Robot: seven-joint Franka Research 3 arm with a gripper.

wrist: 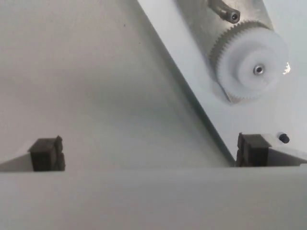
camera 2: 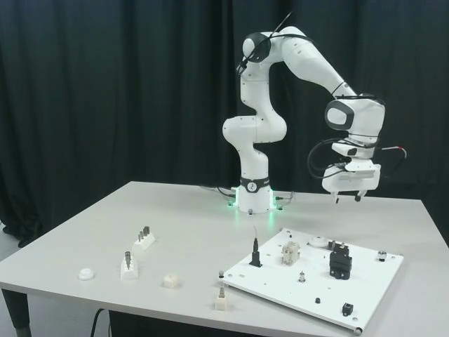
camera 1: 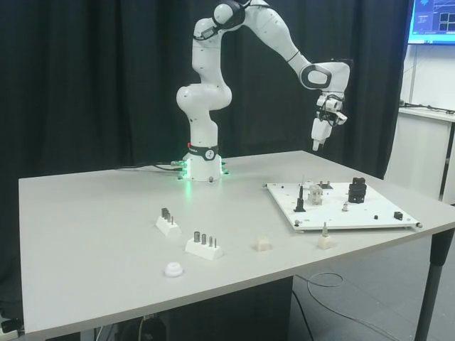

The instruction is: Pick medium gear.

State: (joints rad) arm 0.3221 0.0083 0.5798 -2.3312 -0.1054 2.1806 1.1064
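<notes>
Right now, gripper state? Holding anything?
Gripper: open, holding nothing, above the table near the white gear on the white board.

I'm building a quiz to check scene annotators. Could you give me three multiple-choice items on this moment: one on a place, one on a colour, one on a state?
1. Where does the white gear sit?
A. On the bare grey table
B. On the white board
C. Between the fingers

2. What colour is the light at the arm's base?
A. Green
B. White
C. Black

3. What state is the gripper in?
A. Shut on the gear
B. Resting on the table
C. Open, holding nothing, in the air

Answers:
1. B: the wrist view shows the gear mounted on the board.
2. A: the light at the base glows green.
3. C: the gripper hangs above the table, its fingers wide apart with nothing between them.
</notes>
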